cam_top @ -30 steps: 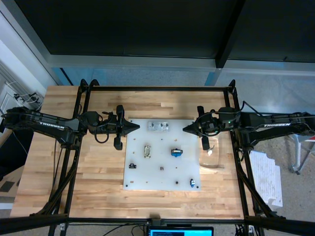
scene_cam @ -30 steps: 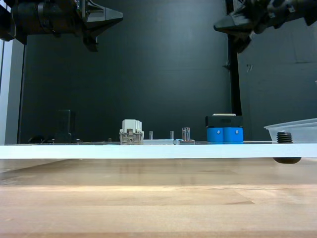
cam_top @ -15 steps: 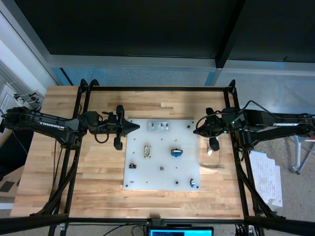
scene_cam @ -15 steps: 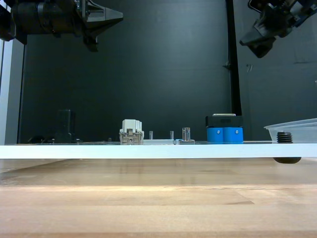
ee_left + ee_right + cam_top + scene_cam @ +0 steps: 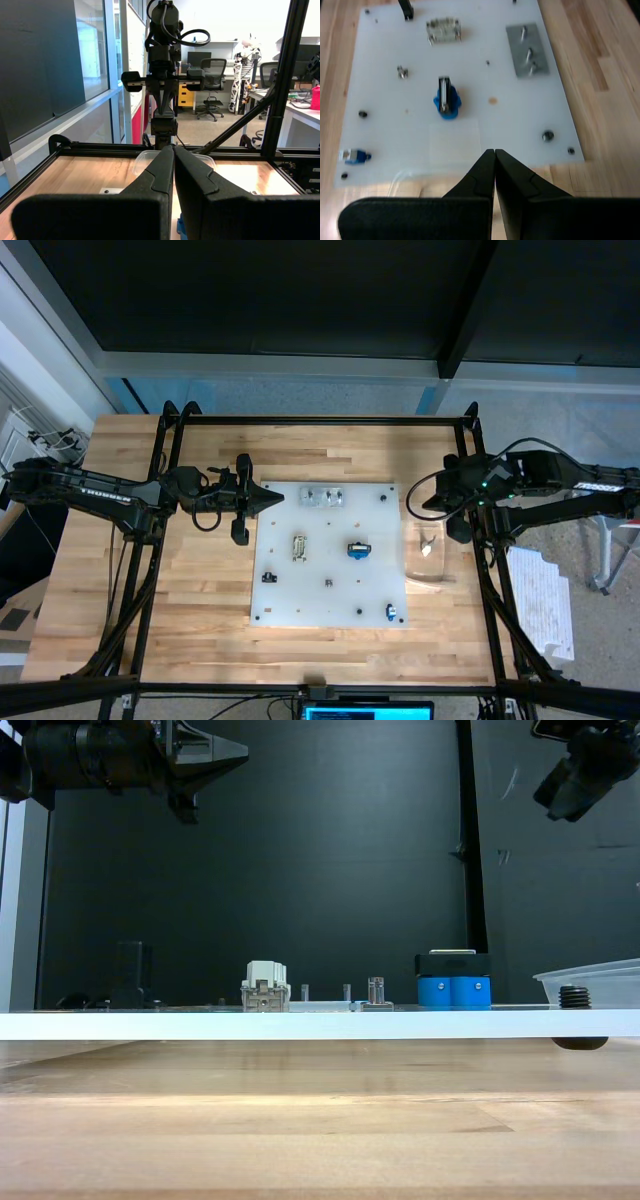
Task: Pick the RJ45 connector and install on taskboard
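Note:
The taskboard [image 5: 330, 540] is a white square plate in the middle of the table, with small metal, black and blue fittings; it also shows as the taskboard [image 5: 300, 1023] and the taskboard [image 5: 485, 120]. A tiny pale plug, the RJ45 connector [image 5: 427, 546], lies in a clear tray [image 5: 425, 565] just right of the board. My right gripper [image 5: 430, 504] [image 5: 552, 802] [image 5: 494, 151] hangs high above the tray, tilted down, shut and empty. My left gripper [image 5: 280, 497] [image 5: 240, 758] [image 5: 173, 148] is level over the board's left edge, shut and empty.
On the board stand a blue block [image 5: 358, 550] [image 5: 454, 988] [image 5: 447, 100], a grey socket [image 5: 298, 547] [image 5: 265, 988] and a metal plate with pins [image 5: 323, 497] [image 5: 527, 50]. A black frame [image 5: 320, 421] rings the table. Bare wood surrounds the board.
My right gripper has drawn back to the right from the board's far right corner, risen and tipped downward. The left arm has stayed still.

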